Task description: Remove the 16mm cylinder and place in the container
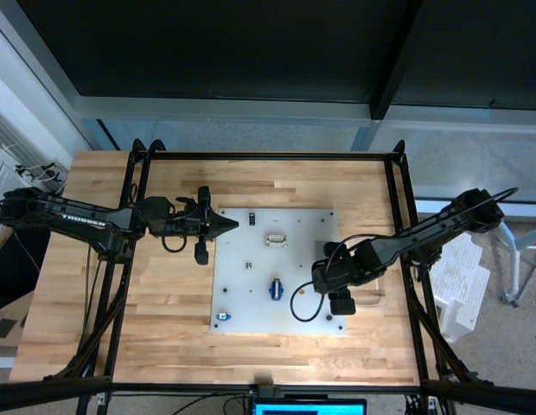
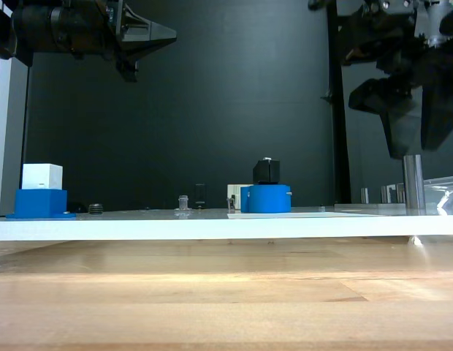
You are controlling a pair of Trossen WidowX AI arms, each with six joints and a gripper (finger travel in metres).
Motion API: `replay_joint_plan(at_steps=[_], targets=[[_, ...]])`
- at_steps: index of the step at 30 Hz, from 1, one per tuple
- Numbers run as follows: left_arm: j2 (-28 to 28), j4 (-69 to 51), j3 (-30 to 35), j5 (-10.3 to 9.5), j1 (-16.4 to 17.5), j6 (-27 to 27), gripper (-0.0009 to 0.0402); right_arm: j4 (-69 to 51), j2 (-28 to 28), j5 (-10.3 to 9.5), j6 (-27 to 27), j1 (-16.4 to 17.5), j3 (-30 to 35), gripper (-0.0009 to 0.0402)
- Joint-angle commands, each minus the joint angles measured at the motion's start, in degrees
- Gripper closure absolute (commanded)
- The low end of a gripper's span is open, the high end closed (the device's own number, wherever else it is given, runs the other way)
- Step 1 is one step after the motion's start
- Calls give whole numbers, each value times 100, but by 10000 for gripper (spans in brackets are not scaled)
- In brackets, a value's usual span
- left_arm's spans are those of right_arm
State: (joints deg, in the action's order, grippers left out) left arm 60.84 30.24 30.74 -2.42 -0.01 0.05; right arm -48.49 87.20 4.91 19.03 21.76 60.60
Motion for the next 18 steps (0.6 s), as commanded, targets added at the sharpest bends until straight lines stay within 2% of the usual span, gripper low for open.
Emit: replay_joint_plan(at_steps=[1,11,18], targets=[[2,2,2,2,0,0,393,-2,157,9,0,4,-13,201],[2,2,2,2,2,0,393,61,260,13,7,13,-46,203],[2,2,2,2,2,0,393,249,258,31,22,15,-157,238]])
